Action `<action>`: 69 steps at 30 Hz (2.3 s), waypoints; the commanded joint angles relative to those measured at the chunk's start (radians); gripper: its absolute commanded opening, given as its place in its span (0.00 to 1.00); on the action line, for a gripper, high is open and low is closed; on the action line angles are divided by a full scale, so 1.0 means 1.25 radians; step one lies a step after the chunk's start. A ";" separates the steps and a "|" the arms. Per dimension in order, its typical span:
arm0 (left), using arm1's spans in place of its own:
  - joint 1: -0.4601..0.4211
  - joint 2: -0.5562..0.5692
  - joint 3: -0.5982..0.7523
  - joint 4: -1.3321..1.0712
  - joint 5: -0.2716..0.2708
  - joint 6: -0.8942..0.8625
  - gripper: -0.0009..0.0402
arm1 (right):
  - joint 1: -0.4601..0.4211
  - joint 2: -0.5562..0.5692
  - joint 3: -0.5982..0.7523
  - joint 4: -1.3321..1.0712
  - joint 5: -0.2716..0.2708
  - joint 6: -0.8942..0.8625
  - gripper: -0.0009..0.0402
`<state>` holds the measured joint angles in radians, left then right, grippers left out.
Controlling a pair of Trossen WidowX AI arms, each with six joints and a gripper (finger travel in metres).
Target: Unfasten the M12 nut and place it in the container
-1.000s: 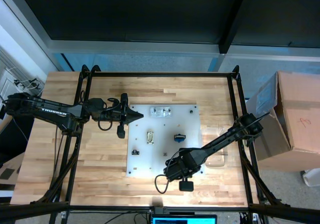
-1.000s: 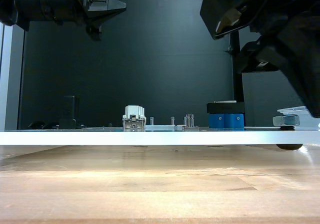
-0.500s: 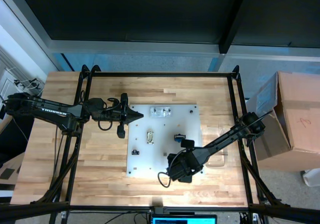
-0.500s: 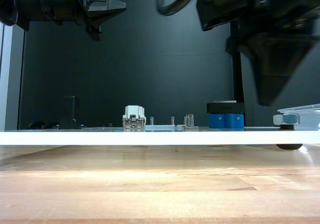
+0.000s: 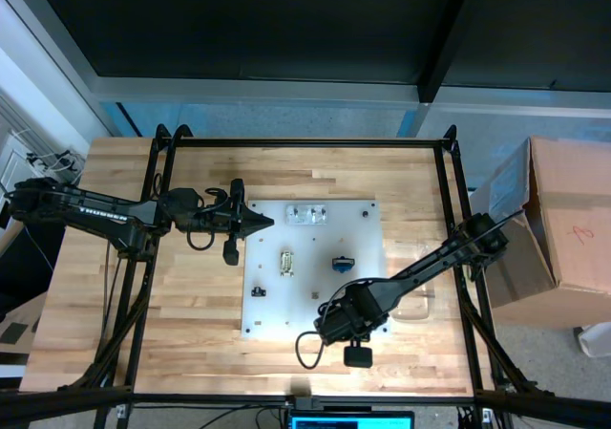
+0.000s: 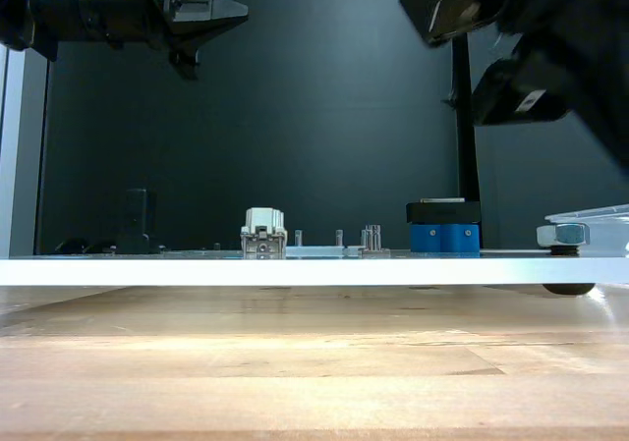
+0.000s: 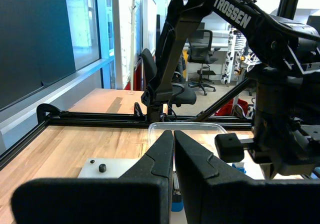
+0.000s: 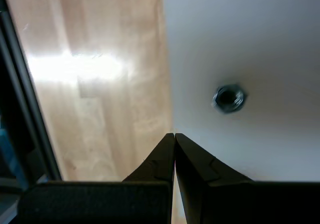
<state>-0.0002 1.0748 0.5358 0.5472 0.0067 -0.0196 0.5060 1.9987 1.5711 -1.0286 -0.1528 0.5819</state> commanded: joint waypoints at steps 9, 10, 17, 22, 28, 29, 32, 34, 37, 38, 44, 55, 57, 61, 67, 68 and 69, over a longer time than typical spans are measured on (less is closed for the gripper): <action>0.000 0.000 0.000 0.000 0.000 0.000 0.02 | -0.003 0.026 -0.004 -0.006 0.114 -0.034 0.02; 0.000 0.000 0.000 0.000 0.000 0.000 0.02 | -0.003 0.019 -0.001 -0.039 0.218 -0.008 0.02; 0.000 0.000 0.000 -0.001 0.000 0.000 0.02 | -0.008 -0.008 0.018 -0.145 0.364 0.010 0.02; 0.000 0.000 0.000 0.000 0.000 0.000 0.02 | -0.007 -0.010 0.018 -0.144 0.321 0.014 0.02; 0.000 0.000 0.000 0.000 0.000 0.000 0.02 | -0.007 -0.011 0.027 -0.110 0.157 0.004 0.02; 0.000 0.000 0.000 0.001 0.000 0.000 0.02 | -0.007 -0.011 0.028 -0.092 0.114 -0.012 0.02; 0.000 0.000 0.000 -0.001 0.000 0.000 0.02 | -0.007 -0.008 0.020 -0.038 0.017 -0.040 0.02; 0.000 0.000 0.000 -0.001 0.000 0.000 0.02 | -0.007 -0.004 0.012 -0.014 0.016 -0.043 0.02; 0.000 0.000 0.000 0.002 0.000 0.000 0.02 | -0.007 0.009 0.004 0.003 0.020 -0.051 0.02; 0.000 0.000 0.000 0.001 0.000 0.000 0.02 | -0.006 0.018 0.004 0.006 0.020 -0.053 0.02; 0.000 0.000 0.000 0.002 0.000 0.000 0.02 | -0.008 0.032 0.000 0.018 0.026 -0.063 0.02; 0.000 0.000 0.000 0.000 0.000 0.000 0.02 | -0.011 0.023 0.000 -0.085 0.301 0.025 0.02; 0.000 0.000 0.000 0.000 0.000 0.000 0.02 | -0.011 0.012 0.001 -0.121 0.320 0.025 0.02; 0.000 0.000 0.000 -0.002 0.000 0.000 0.02 | -0.012 0.002 0.000 -0.117 0.316 0.033 0.02; 0.000 0.000 0.000 -0.012 0.000 0.000 0.02 | -0.012 -0.006 0.000 -0.110 0.305 0.051 0.02; 0.000 0.000 0.000 -0.016 0.000 0.000 0.02 | -0.012 -0.006 0.000 -0.106 0.291 0.056 0.02; 0.000 0.000 0.000 -0.020 0.000 0.000 0.02 | -0.012 -0.009 0.000 -0.103 0.271 0.060 0.02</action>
<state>-0.0002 1.0744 0.5358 0.5316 0.0071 -0.0200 0.4885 1.9919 1.5707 -1.1629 0.2195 0.6491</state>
